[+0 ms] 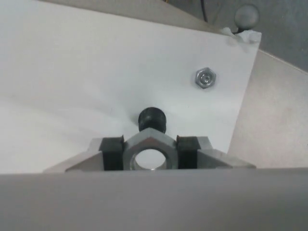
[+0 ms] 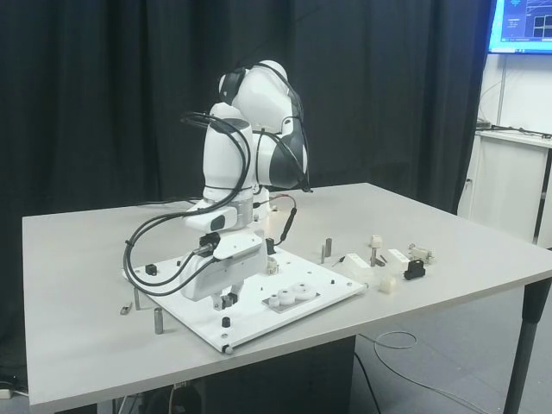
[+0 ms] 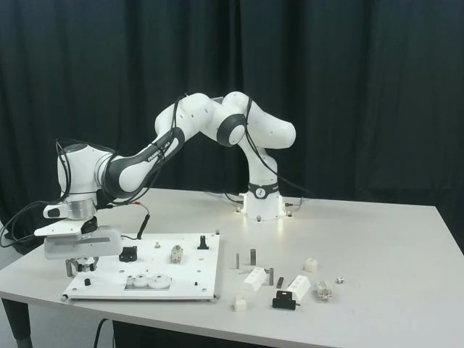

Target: Place bolt 4.

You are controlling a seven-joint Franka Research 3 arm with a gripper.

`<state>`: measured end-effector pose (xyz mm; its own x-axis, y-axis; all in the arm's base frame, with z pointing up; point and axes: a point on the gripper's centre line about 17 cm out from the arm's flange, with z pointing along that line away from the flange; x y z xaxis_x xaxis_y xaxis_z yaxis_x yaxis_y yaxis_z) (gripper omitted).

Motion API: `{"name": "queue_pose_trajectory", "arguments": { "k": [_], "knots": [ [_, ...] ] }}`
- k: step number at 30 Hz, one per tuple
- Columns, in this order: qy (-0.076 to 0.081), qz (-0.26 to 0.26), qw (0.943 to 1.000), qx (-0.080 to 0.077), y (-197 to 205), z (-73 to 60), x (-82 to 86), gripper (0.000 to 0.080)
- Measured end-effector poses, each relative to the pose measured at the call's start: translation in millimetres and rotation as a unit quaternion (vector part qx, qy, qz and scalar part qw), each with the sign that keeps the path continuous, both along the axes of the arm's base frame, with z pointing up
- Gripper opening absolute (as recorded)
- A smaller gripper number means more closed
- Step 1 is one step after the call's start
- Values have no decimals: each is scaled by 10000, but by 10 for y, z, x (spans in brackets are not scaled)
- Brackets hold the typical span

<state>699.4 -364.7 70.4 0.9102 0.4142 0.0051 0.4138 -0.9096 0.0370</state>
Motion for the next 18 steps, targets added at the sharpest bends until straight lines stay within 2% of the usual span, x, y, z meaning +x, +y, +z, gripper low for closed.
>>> {"name": "queue_pose_trajectory", "arguments": {
  "k": [18],
  "knots": [
    [-1, 7, 10000, 8, 14, -4, 6, 229]
  ]
}}
